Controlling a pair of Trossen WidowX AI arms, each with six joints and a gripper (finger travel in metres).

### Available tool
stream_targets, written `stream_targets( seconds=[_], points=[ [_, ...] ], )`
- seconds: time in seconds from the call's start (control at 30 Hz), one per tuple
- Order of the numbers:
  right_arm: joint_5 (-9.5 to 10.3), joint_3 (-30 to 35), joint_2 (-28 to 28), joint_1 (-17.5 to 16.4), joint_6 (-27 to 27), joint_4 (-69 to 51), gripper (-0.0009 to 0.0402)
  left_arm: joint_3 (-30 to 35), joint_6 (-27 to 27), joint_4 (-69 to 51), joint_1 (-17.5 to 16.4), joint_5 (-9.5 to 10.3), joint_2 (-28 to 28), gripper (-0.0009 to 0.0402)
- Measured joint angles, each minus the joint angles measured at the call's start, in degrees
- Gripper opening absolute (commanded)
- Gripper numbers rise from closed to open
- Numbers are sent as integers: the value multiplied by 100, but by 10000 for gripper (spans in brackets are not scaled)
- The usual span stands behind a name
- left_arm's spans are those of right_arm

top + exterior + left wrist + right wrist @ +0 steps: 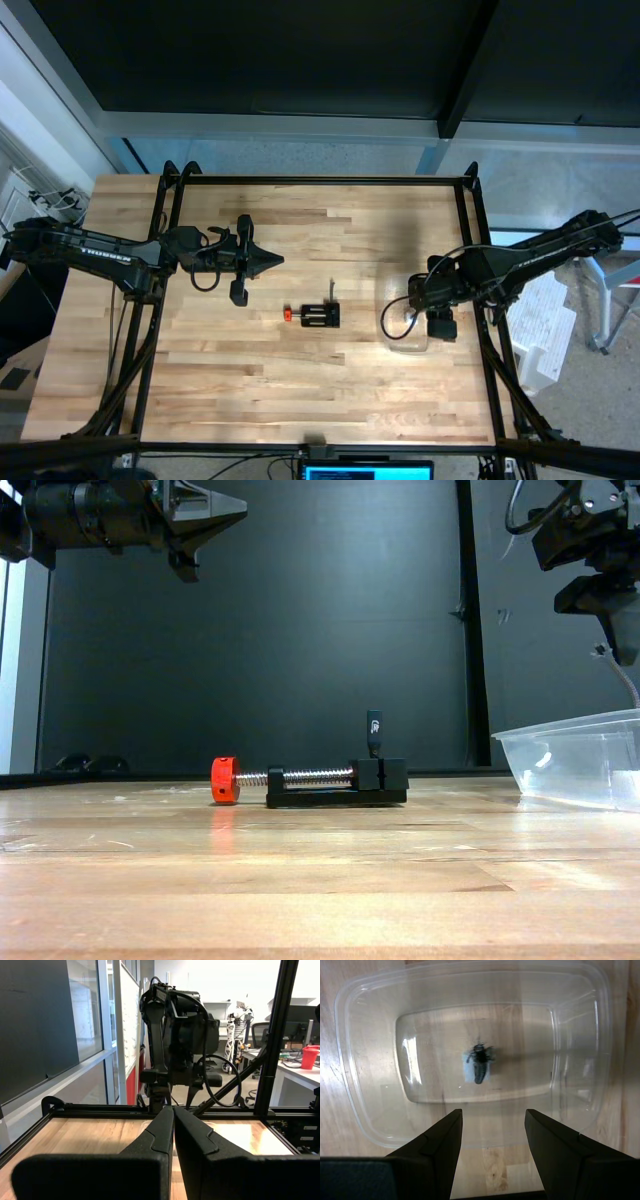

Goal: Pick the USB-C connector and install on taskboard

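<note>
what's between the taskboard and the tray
Bare wood, in the high view; right gripper hangs over the tray, left gripper hovers left of the taskboard.

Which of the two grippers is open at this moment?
The right gripper, fingers spread, hanging above the clear plastic tray that holds the USB-C connector. The left gripper, raised left of the taskboard, is shut.

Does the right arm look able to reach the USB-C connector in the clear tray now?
Probably yes: right gripper hangs above the open tray, jaws apart, nothing covering the USB-C connector. Left gripper sits shut, far left.
</note>
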State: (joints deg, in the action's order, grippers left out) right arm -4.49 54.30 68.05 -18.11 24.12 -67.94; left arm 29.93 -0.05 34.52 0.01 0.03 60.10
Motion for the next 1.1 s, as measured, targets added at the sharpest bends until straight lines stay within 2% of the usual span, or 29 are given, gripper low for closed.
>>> stream_targets(
  seconds=[0.33, 1.1],
  points=[
    [-46, -428, 136, -81, 162, 612, 171, 0, 2, 0, 0, 0, 0, 0],
    [-46, -857, 758, -116, -85, 1515, 167, 2, 2, 0, 0, 0, 0, 0]
  ],
)
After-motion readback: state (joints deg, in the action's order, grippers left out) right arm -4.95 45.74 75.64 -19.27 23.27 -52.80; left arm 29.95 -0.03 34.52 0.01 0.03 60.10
